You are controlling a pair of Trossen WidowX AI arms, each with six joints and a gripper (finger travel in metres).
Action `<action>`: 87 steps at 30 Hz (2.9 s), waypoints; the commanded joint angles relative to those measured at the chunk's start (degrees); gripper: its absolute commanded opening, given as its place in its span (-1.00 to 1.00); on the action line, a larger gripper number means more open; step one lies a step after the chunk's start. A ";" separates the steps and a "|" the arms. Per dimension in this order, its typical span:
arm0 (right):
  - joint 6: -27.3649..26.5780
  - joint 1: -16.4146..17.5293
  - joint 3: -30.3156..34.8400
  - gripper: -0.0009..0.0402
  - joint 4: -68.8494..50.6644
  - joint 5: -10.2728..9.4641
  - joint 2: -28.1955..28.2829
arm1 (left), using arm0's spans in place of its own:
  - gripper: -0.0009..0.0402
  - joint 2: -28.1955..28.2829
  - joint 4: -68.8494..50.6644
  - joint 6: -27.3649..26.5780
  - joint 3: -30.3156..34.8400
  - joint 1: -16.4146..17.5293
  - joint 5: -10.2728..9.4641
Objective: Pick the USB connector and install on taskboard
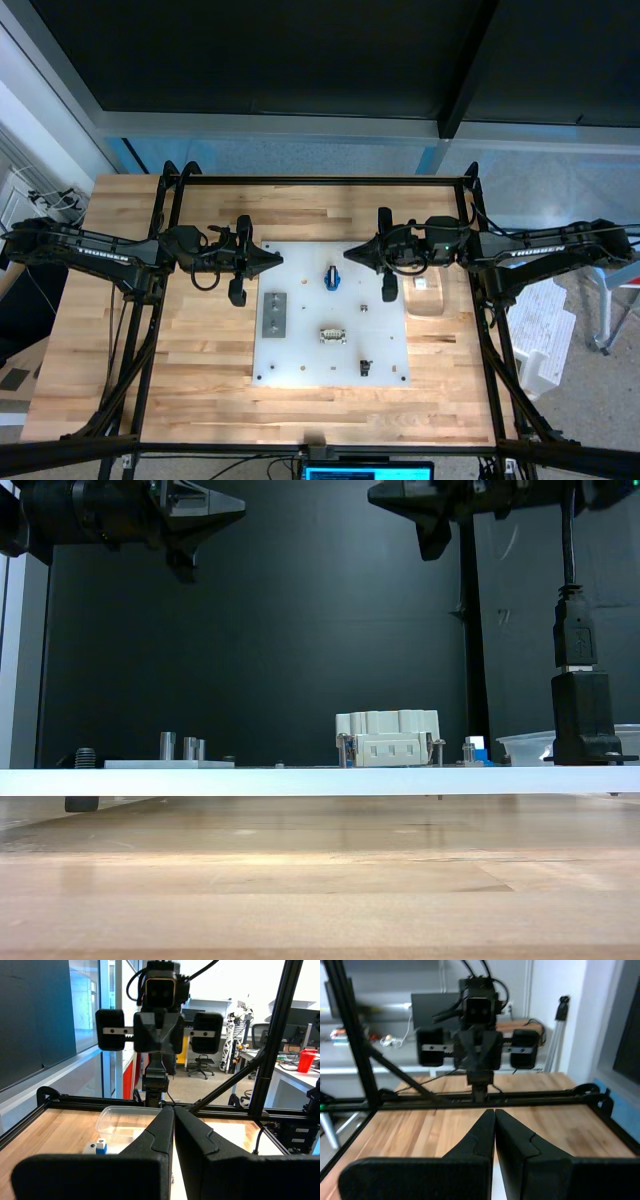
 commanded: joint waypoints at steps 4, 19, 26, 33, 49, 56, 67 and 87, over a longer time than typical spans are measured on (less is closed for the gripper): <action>0.50 -0.48 -3.93 -0.96 6.47 -0.02 -0.20 | -0.96 0.00 0.02 0.02 0.02 0.00 0.02; 3.06 -2.36 -6.99 -0.96 9.33 -2.56 -0.20 | -0.96 0.00 0.02 0.02 0.00 0.00 0.02; 3.08 -2.40 -6.75 -0.96 9.40 -2.34 -0.20 | -0.96 0.00 0.02 0.02 0.00 0.02 0.02; 3.08 -2.38 -6.67 -0.96 9.35 -2.38 -0.20 | -0.96 0.00 0.02 0.02 0.00 0.00 0.02; 3.10 -2.36 -6.69 -0.96 4.59 5.14 -0.09 | -0.96 0.00 0.02 0.02 0.00 0.00 0.02; 1.77 -2.36 -5.57 -0.96 6.45 -0.59 -0.11 | -0.96 0.00 0.02 0.02 0.00 0.00 0.02; 2.25 -2.21 -5.38 -0.96 8.17 -2.40 -0.22 | -0.96 0.02 0.02 0.02 0.00 0.00 0.02; 1.81 -2.10 -5.40 -0.96 9.16 -2.40 -0.20 | -0.96 0.02 0.02 0.02 0.00 0.00 0.02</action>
